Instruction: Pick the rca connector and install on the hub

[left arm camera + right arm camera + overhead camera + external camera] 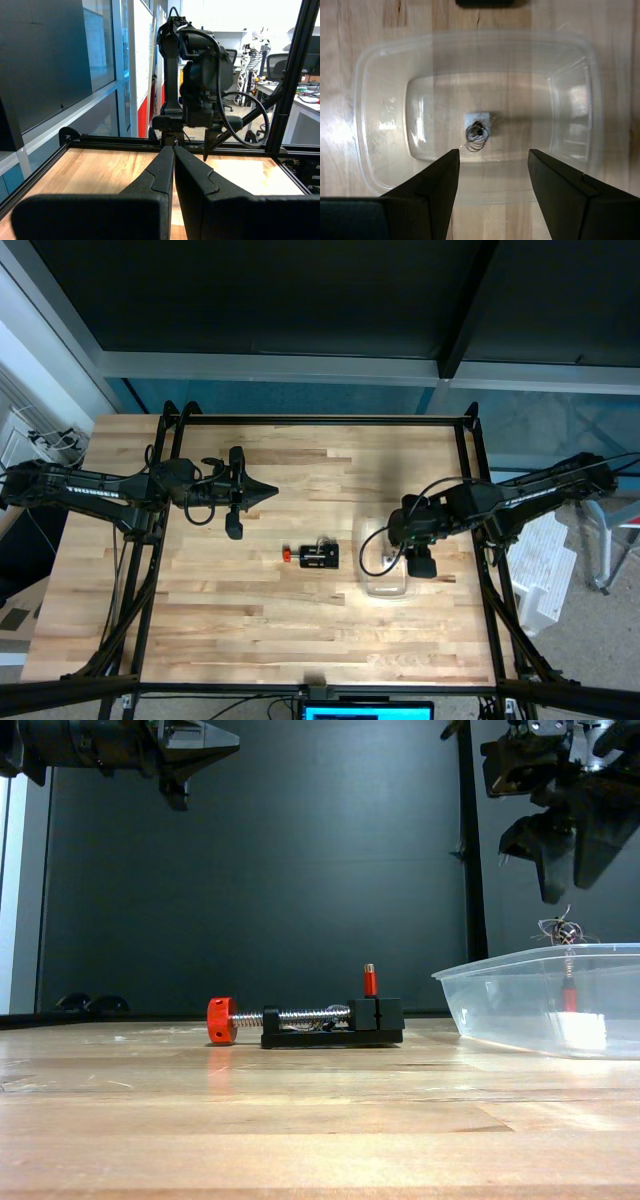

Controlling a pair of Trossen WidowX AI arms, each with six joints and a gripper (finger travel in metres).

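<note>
Right gripper (492,152) above tray (375,100), left gripper (270,490) aloft

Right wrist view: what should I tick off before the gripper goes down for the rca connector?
1. Jaws of the right gripper open: ok.
2. Right gripper above the clear tray, not touching its rim: ok.
3. The rca connector in the tray, in line with the jaws' gap: ok.
4. Connector loose from the white piece under it: cannot tell.
5. The hub uncovered: ok.
6. The left gripper parked high, away from the tray, jaws shut: ok.
</note>
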